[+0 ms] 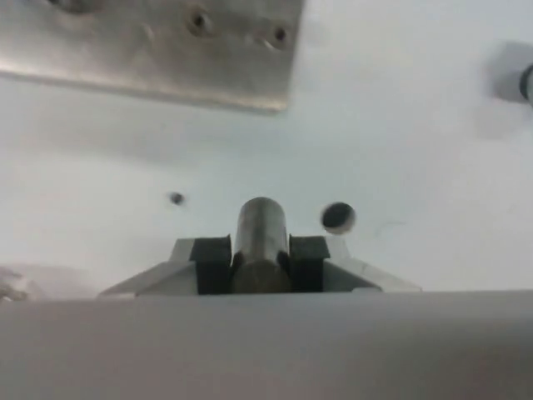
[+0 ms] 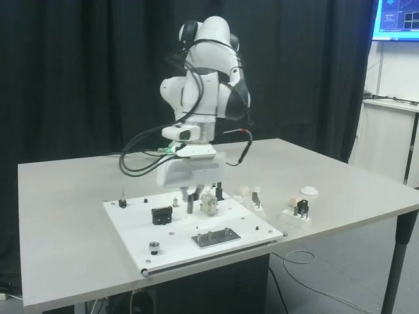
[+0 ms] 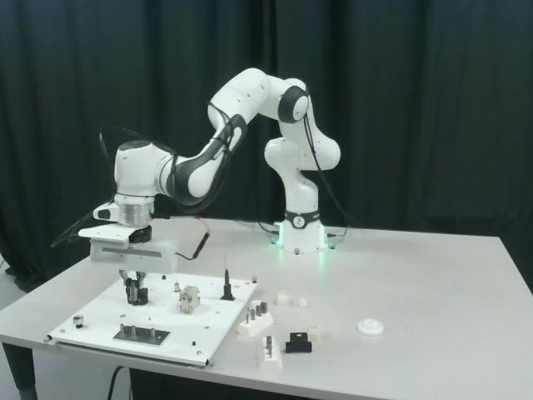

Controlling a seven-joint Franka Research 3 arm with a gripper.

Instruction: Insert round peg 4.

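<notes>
Arm: the white Franka arm [image 3: 250, 108] reaches from its base at the back of the grey table [image 3: 433, 292] out over the white task board [image 3: 208, 333], wrist pointing straight down.
Jaws: the gripper [image 1: 261, 267] has its jaws pinched on the round peg [image 1: 261, 237], a black pad on each side of it.
Round peg: a grey metal cylinder, held upright between the pads, its free end pointing down at the board; from the room cameras it sits low over the board, and I cannot tell whether it touches.
Hole: in the wrist view a round dark hole [image 1: 338, 217] lies in the board just beside the peg's end, not under it.
Small dot: a tiny dark screw or hole [image 1: 176, 198] sits on the board on the peg's other side.
Metal plate: a grey plate with screw heads [image 1: 166, 50] lies on the board further out; from the room it is the plate [image 3: 141, 335] near the board's front edge.
Other board parts: a black block [image 2: 162, 214] and a small metal assembly [image 2: 209, 204] stand near the gripper.
Off the board: white holders with small parts [image 3: 268, 350] and a white disc [image 3: 370, 327] rest on the table.
</notes>
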